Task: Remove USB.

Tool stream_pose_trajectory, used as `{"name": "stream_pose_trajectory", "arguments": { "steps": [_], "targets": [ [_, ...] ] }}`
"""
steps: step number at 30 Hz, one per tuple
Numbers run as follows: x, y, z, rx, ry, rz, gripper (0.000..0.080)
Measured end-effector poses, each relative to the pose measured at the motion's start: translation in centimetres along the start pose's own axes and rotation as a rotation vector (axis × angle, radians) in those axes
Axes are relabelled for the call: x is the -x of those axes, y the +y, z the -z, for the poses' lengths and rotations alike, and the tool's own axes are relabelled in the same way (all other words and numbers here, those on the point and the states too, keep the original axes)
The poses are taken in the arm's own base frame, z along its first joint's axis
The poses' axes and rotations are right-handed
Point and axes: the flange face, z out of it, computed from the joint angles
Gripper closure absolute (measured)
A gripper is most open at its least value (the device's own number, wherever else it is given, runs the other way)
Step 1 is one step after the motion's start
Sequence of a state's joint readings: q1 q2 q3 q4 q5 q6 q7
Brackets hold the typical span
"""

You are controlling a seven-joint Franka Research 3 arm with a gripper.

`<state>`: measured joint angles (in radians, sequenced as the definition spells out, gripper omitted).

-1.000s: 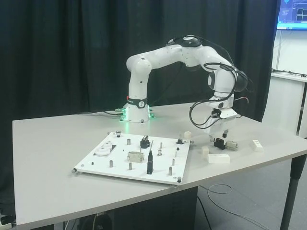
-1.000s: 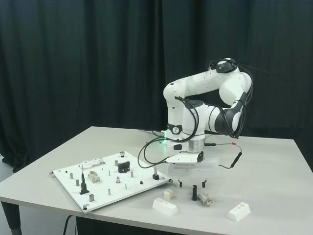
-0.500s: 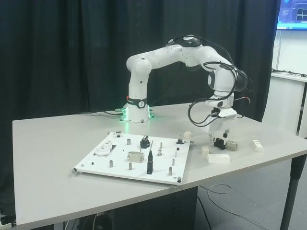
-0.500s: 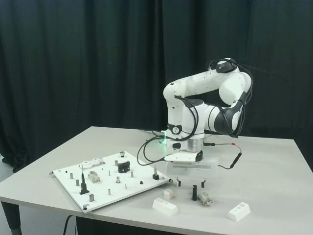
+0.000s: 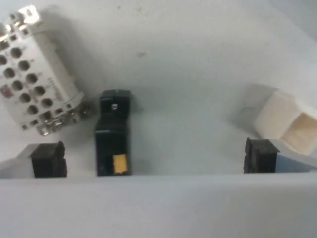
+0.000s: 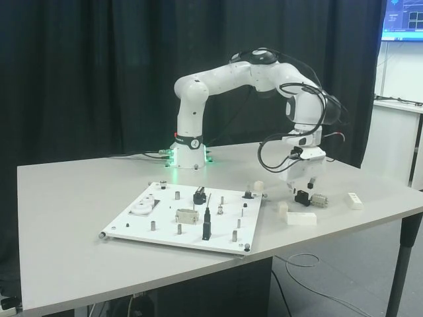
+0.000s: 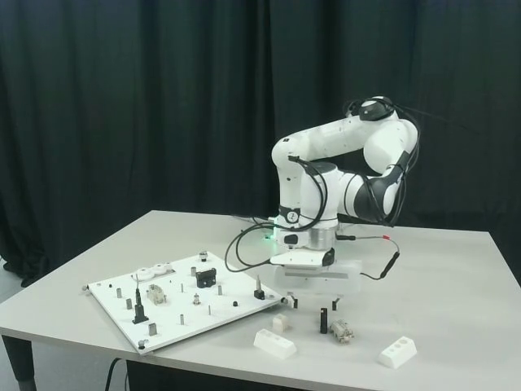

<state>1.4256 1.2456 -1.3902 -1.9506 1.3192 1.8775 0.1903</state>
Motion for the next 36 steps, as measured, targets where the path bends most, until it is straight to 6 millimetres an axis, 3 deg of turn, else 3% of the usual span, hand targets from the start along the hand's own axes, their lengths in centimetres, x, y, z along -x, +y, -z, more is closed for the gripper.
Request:
{"name": "stream_pose_trajectory", "arguments": {
  "steps": [12,36],
  "targets": [
    [-4.7,3.5,2.7,0.019,0.060,0.024,0.0003],
    [-17.6,15.1,8.3,0.021,0.135,0.111,0.0003]
  ]
}}
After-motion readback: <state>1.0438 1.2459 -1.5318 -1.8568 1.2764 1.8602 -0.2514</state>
